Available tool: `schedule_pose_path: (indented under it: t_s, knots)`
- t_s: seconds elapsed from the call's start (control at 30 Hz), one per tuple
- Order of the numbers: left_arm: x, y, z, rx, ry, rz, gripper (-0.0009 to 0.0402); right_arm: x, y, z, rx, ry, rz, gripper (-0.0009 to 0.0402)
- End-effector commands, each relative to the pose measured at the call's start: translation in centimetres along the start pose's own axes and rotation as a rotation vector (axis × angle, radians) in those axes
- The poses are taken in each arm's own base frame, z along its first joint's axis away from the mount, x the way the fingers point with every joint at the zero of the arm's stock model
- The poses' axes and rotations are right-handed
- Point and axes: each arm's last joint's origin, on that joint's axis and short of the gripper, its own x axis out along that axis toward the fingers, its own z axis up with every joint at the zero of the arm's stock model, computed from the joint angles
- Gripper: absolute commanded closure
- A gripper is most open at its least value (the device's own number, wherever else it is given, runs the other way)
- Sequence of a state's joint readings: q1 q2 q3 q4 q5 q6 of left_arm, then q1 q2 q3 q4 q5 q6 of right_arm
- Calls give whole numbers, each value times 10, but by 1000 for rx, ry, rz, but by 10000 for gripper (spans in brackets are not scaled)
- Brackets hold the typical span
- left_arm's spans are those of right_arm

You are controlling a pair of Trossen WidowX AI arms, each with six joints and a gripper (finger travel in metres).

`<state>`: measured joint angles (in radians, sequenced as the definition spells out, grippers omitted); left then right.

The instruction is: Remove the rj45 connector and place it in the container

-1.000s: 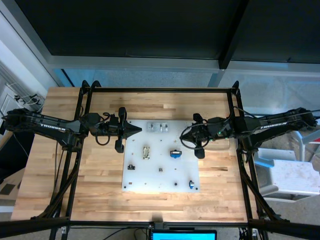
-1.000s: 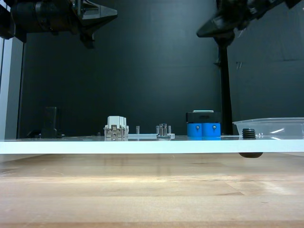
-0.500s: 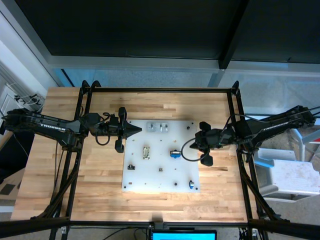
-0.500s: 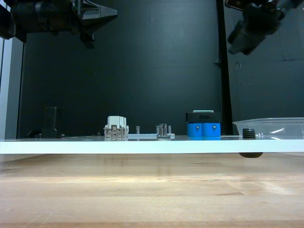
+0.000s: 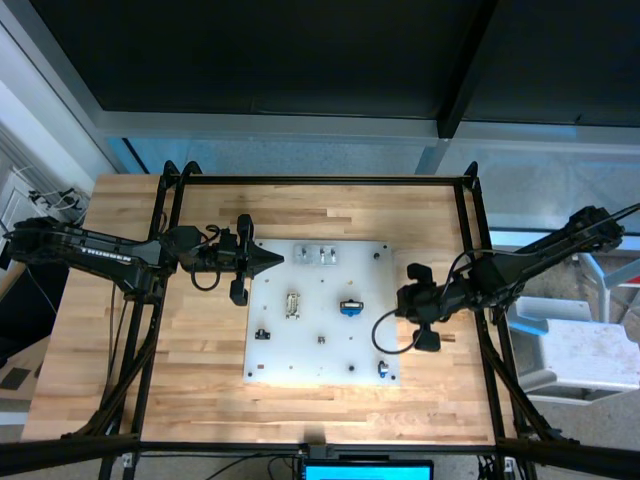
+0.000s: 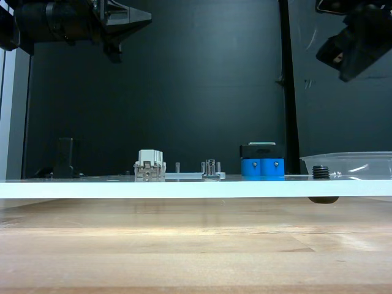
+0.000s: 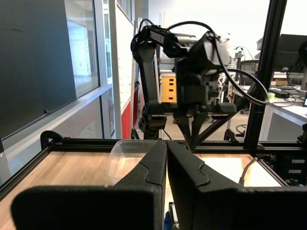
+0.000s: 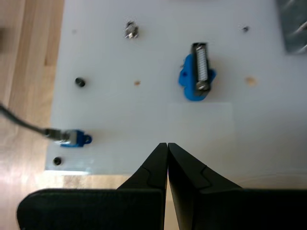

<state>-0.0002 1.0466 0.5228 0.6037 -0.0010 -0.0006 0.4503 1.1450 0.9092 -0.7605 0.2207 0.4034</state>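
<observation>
At 5 o'clock on the white board [image 5: 320,345], high view: rj45 connector [image 5: 383,369], tiny dark plug with a blue tab, lying on the board surface and not in the container [image 6: 348,163]. The container sits off the board's 3 o'clock edge. It's clear thin plastic, shallow, with rounded corners. Can't tell its contents through the wall in the low view.

Right gripper [image 5: 404,303] hangs over the board's 3 o'clock edge, pointing down. Its jaws are closed tip to tip with nothing between them. It is near the connector, not touching it.

Left gripper [image 5: 274,259] is at the board's 10 o'clock edge, held high and level. Jaws closed and empty, matte black fingers [image 7: 184,165] meeting along a thin seam.

The right wrist view gives the top face of the blue block [image 8: 196,79], with a grey metal insert down the middle. The low view gives side profiles instead: the block is square-sided with two screws and a black cap. It also shows the ribbed cream connector [image 6: 149,164] and a knurled black stud [image 6: 320,172] in front of the container wall.
</observation>
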Motion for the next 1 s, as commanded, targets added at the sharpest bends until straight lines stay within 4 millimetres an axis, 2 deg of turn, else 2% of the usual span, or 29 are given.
schedule_pose_path:
  t_s: [0.03,0.47,0.77,1.0]
  knots:
    - [0,0,0,0,1,0,393,2,11,-1,-26,24,15,394]
    - [0,0,0,0,1,0,393,4,50,9,-56,112,4,393]
    - [0,0,0,0,0,0,393,15,81,7,-38,158,19,393]
    - [0,0,0,0,1,0,393,19,95,4,3,173,14,393]
